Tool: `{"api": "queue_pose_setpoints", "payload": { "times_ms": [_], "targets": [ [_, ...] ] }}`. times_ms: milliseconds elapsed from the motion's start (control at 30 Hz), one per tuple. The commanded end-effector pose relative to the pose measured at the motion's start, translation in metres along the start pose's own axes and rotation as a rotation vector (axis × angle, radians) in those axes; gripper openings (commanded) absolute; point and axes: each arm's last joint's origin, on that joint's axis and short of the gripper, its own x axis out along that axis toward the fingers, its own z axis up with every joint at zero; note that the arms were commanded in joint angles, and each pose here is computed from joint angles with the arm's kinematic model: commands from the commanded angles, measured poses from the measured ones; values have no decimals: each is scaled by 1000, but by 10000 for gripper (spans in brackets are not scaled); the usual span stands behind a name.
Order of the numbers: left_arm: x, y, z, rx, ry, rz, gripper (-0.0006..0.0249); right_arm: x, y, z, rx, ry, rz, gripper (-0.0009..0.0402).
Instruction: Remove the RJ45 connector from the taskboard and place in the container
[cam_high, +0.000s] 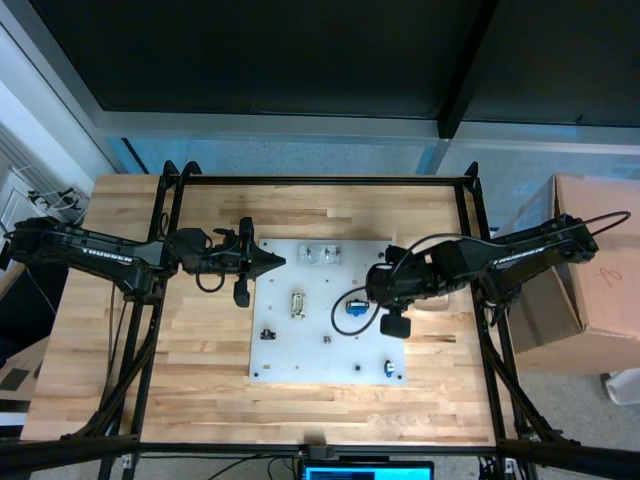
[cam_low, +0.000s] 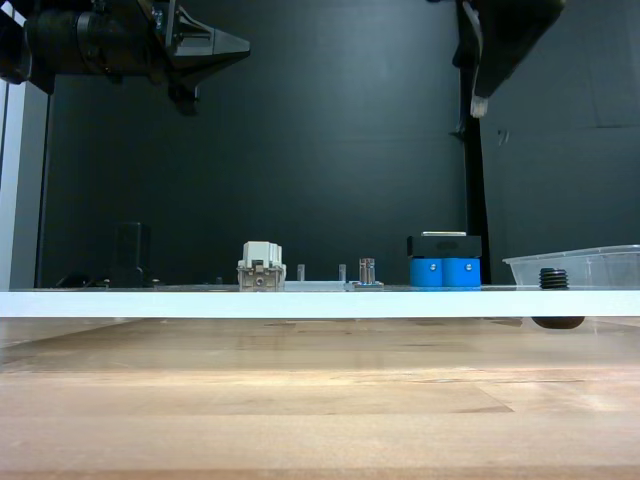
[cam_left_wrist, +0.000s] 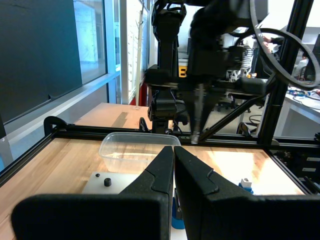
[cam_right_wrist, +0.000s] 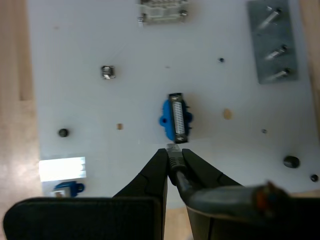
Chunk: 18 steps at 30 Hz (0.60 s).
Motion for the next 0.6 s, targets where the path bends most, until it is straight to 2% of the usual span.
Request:
{"api": "queue_pose_setpoints", "payload": {
  "times_ms": [33,367,600],
  "targets": [
    [0,0,0,0,0,0,0,1,-9,-3,15,-1,-13,0],
    [0,0,0,0,0,0,0,3,-30,-20,33,-5,-36,2],
    [0,0,0,0,0,0,0,9,-49,-33,56,15,-71,36]
  ]
}}
